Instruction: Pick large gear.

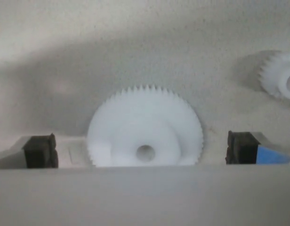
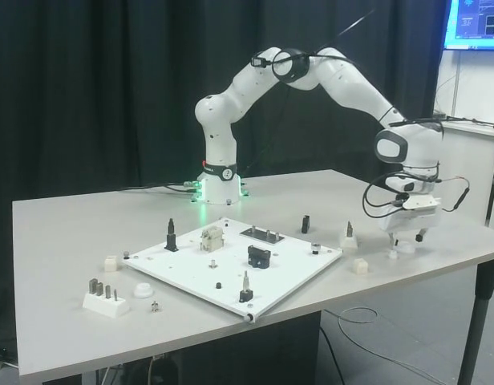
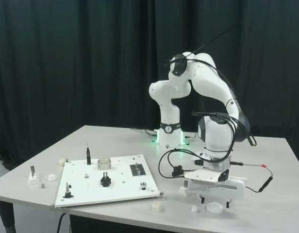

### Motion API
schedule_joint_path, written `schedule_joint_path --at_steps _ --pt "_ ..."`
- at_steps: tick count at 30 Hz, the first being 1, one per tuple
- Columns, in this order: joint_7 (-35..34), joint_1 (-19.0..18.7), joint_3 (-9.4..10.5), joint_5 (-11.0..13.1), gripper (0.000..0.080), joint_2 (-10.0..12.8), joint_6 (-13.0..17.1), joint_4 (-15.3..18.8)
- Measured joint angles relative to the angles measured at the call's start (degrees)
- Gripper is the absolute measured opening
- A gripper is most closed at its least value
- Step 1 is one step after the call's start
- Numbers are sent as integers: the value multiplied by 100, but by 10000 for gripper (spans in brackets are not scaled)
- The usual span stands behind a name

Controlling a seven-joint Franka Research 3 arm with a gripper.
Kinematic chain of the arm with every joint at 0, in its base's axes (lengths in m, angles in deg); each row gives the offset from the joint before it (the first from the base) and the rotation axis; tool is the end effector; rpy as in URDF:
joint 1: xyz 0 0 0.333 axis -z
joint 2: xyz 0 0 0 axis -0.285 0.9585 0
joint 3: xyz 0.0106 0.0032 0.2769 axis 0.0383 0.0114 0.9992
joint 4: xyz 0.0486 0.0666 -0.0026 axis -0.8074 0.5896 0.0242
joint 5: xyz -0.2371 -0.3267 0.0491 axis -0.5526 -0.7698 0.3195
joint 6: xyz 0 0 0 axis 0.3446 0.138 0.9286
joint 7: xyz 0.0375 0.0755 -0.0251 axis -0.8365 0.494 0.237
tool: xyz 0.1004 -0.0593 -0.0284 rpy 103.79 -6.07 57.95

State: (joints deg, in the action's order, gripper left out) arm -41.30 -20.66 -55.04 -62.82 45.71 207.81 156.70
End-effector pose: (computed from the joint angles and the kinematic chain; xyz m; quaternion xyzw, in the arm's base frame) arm 0.6444 0.2697 0.1485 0.9046 -0.4260 -0.0146 0.0098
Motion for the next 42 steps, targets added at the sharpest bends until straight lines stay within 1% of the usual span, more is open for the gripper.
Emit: schedule_joint_path --at_steps 6,15,38,39,42 --pt "0 2 0 49 800 23 101 53" --pt "0 -1 14 124 800 63 117 55" --pt "15 -1 43 129 800 137 197 74" --pt "22 -1 43 129 708 140 200 74" --pt "38 -1 43 129 708 140 203 74"
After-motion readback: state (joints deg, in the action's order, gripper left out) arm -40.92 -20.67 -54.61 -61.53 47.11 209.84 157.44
